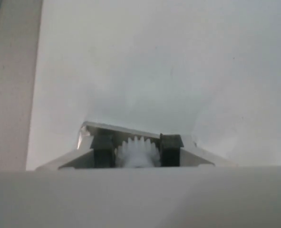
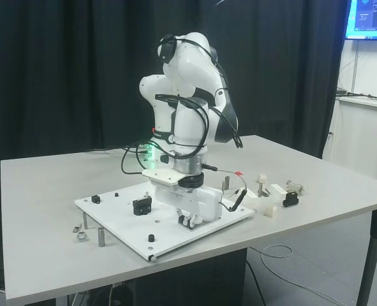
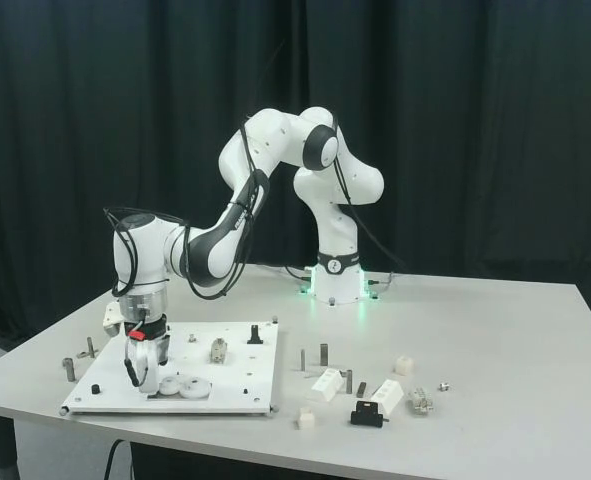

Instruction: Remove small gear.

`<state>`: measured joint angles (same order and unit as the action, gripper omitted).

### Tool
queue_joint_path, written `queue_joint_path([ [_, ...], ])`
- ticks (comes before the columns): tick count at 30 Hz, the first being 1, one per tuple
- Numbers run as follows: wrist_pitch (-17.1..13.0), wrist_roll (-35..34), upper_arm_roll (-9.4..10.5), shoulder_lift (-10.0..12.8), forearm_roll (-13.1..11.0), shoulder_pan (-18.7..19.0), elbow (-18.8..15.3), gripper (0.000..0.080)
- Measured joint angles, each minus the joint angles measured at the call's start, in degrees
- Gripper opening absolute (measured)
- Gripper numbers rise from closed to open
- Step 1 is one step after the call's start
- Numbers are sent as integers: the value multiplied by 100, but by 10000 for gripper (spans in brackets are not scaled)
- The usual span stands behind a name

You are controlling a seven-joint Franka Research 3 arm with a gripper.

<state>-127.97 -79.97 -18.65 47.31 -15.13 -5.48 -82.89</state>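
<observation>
White board [image 3: 237, 368] lies mostly bare beyond the gripper [image 1: 138, 151] seemingly clamping the small gear [image 1: 137, 153].

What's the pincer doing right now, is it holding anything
Pincer: closed on the small gear, one black finger on each side, down at the white board.

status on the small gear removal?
Done: the gripper is down at the white board, fingers shut on the small gear. In hand: the grasp itself. Left: lifting the gear clear; the room views don't show it raised yet.
</observation>
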Motion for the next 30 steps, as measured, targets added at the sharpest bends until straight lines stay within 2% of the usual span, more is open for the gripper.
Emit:
queue_joint_path([
  [4, 7, 132, 0, 0, 7, 2, 4, 199],
  [12, 41, 825, 0, 0, 7, 2, 24, 199],
  [17, 46, 781, -1, 0, 2, 0, 27, 199],
  [22, 46, 436, -2, 0, -1, -2, 27, 199],
  [30, 53, 719, -2, 0, 0, 0, 31, 199],
])
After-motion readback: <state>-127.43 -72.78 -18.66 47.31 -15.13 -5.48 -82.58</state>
